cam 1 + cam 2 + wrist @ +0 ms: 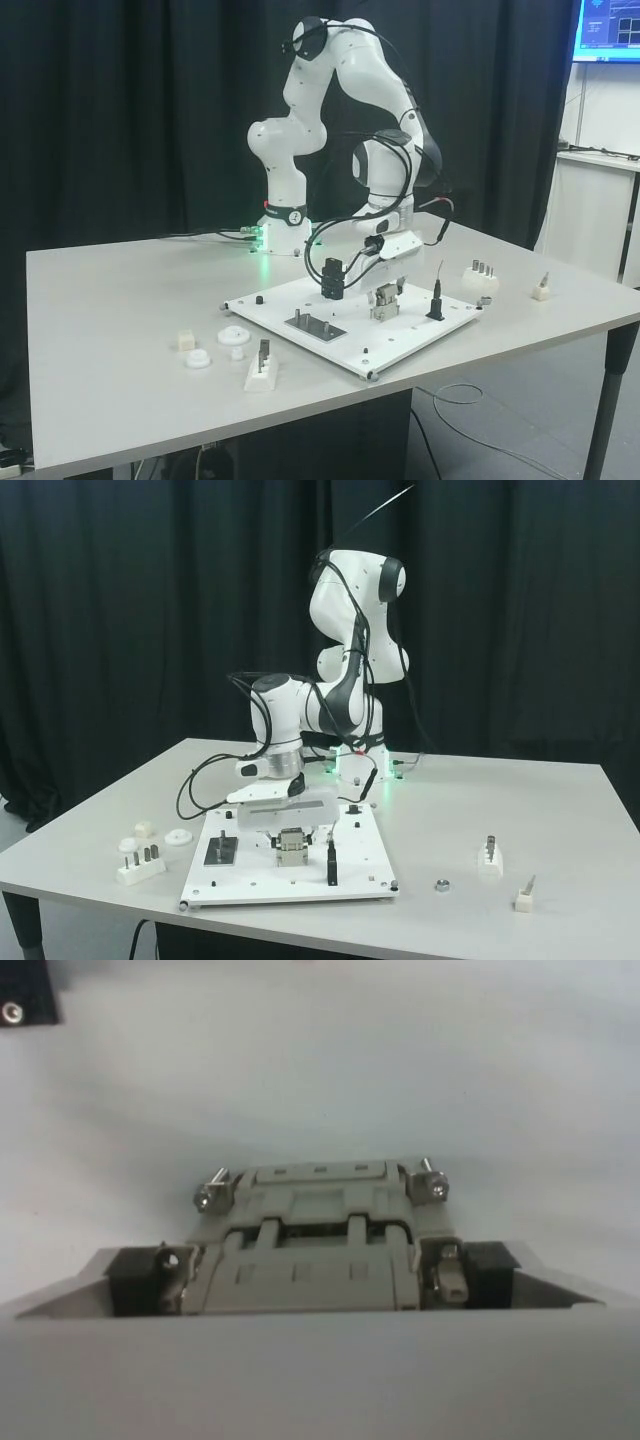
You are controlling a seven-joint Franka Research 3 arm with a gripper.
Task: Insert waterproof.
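The grey waterproof connector [385,301] [291,846] stands upright on the white board [300,300] [250,885] near its middle. In the wrist view its plug half [310,1278] sits against the socket half [320,1192], which has a screw at each corner. My gripper [312,1275] [388,278] [288,818] reaches down onto it from above. Its black fingertips [135,1278] stand on either side of the plug, against the metal side latches, and are shut on it.
On the board are a black block [333,280], a grey plate fixture [308,322] and a black post [436,300]. Off the board lie white gears [197,358], a white pin holder [480,278], small white stands [488,860] and a nut [441,885].
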